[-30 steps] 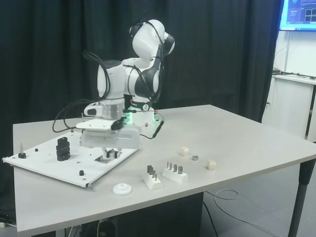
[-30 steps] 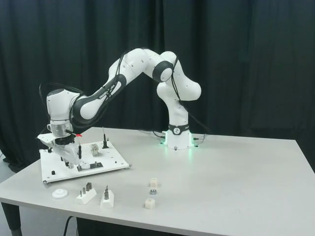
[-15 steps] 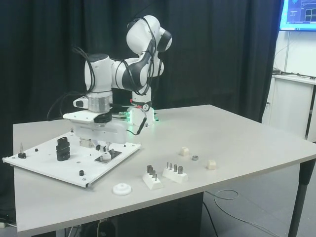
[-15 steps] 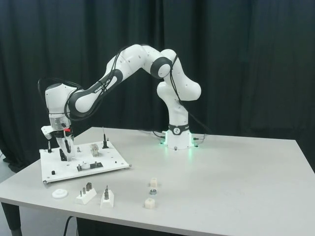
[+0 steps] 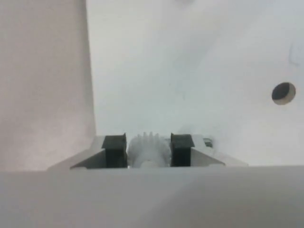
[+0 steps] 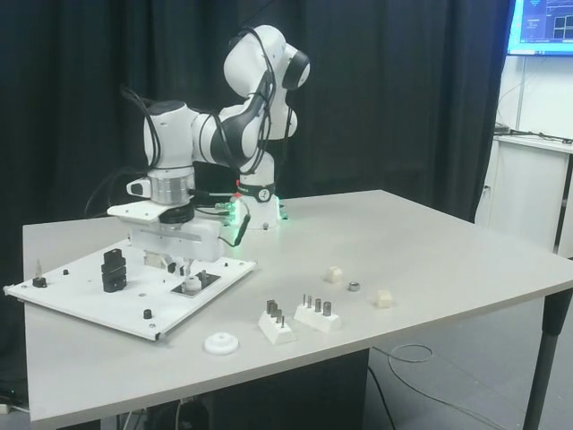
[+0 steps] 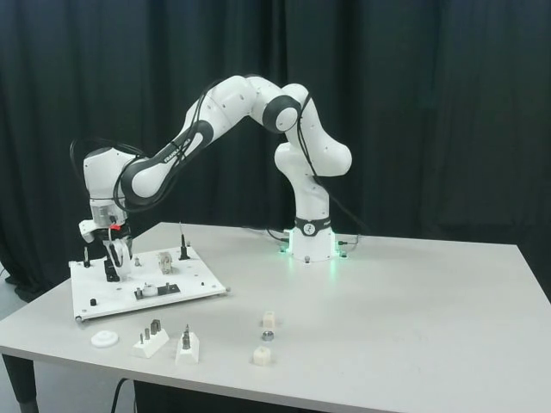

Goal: Insert small gear.

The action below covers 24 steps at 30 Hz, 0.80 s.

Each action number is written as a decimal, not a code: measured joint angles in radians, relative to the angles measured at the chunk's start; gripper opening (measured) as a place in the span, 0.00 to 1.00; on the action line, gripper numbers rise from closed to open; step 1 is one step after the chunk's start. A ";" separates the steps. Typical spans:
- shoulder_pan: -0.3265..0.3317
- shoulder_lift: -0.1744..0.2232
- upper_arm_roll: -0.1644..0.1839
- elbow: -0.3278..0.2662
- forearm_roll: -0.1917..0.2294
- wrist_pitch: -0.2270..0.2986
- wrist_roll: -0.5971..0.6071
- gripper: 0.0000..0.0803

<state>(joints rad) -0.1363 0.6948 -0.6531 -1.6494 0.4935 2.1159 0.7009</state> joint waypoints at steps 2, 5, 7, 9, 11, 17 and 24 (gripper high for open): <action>0.001 -0.004 0.000 -0.012 0.000 0.007 -0.002 0.24; 0.003 -0.012 0.000 -0.031 0.000 0.018 -0.005 0.24; 0.004 -0.017 0.000 -0.042 0.000 0.024 -0.008 0.24; 0.006 -0.023 0.000 -0.054 0.000 0.030 -0.010 0.24; 0.009 -0.029 0.000 -0.067 0.000 0.038 -0.011 0.24; 0.019 -0.049 0.000 -0.113 0.000 0.070 -0.019 0.24; 0.032 -0.074 0.001 -0.168 0.000 0.123 -0.025 0.24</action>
<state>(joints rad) -0.1041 0.6204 -0.6525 -1.8172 0.4935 2.2385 0.6760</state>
